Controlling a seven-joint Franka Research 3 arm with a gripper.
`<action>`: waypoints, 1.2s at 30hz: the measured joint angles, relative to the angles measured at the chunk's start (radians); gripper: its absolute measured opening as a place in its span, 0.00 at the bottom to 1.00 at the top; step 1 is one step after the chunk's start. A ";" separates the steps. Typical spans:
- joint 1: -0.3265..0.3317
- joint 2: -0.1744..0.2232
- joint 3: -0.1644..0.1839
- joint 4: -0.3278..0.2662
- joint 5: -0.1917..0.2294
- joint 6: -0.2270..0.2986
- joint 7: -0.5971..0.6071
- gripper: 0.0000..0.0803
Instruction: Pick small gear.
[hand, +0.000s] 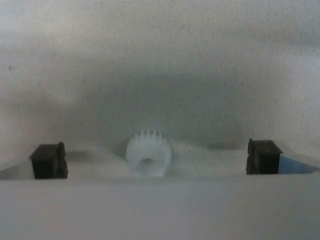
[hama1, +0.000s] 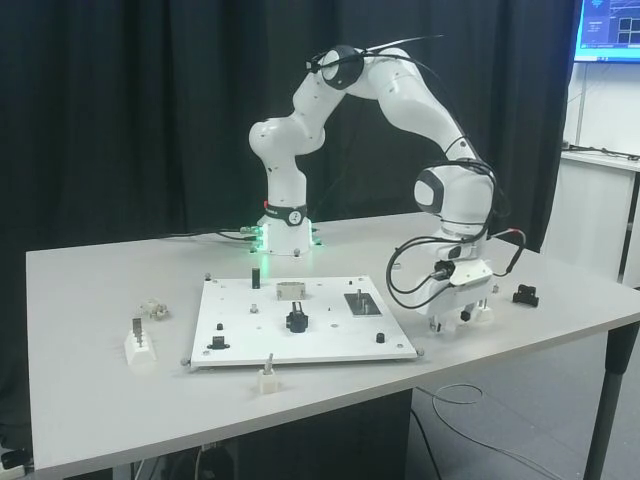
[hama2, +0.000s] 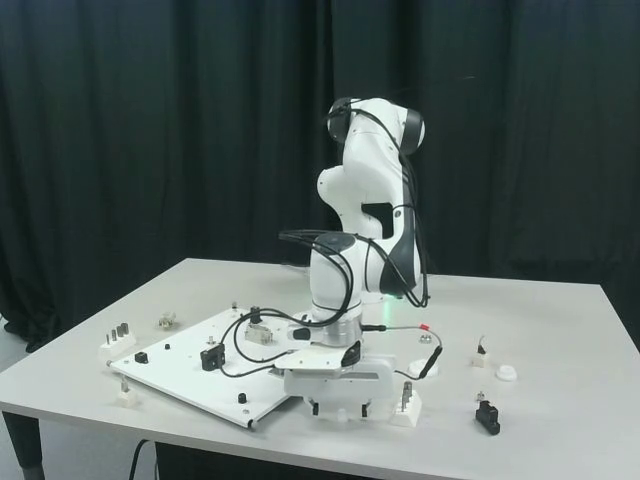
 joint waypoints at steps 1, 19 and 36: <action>-0.001 0.002 0.000 0.000 0.000 0.000 0.000 1.00; -0.002 0.017 0.002 0.007 0.000 0.009 0.000 1.00; -0.002 0.030 0.005 0.013 -0.019 0.034 0.000 0.25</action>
